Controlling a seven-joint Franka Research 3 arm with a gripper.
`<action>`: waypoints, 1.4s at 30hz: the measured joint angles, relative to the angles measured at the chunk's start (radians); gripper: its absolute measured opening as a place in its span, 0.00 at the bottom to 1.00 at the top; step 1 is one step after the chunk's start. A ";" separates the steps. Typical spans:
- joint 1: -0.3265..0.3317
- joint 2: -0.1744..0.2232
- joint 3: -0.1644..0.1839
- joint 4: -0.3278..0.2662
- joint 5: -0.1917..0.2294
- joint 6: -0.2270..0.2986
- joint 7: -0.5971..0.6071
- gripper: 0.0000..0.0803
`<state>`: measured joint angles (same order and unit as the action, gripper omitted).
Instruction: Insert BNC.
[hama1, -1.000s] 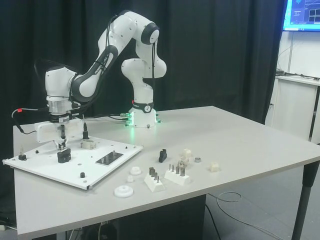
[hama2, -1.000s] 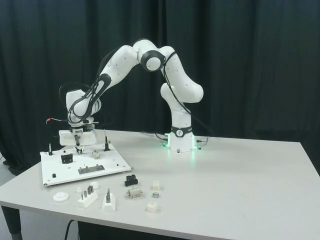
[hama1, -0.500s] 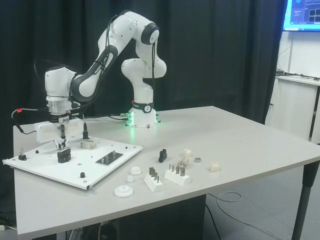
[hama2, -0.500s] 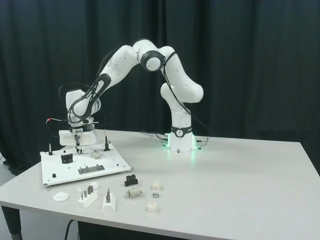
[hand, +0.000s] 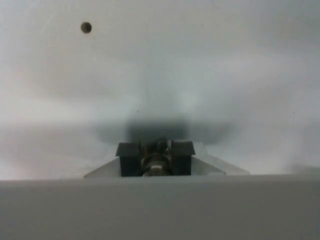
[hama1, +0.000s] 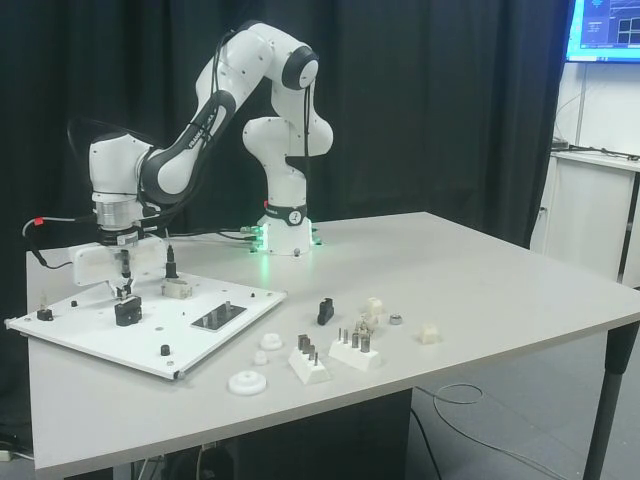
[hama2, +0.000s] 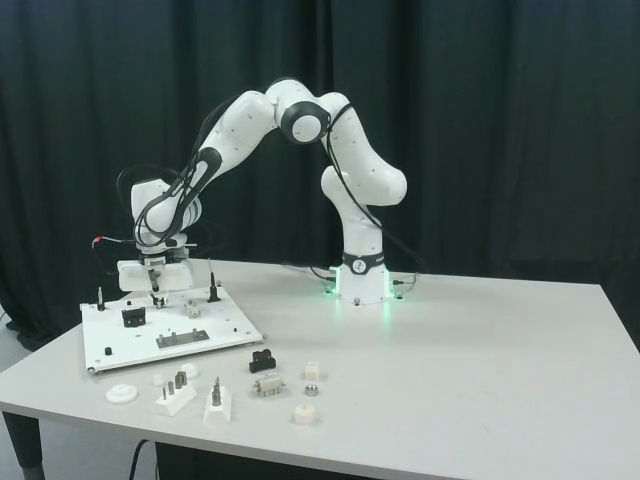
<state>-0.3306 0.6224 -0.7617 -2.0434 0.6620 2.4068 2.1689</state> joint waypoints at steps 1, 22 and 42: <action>0.000 0.000 0.000 0.000 0.000 0.000 0.000 0.15; 0.004 0.003 -0.002 0.005 -0.020 -0.006 -0.011 0.15; 0.004 0.019 -0.007 0.030 -0.045 -0.039 -0.016 0.15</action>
<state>-0.3263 0.6411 -0.7691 -2.0139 0.6174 2.3677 2.1525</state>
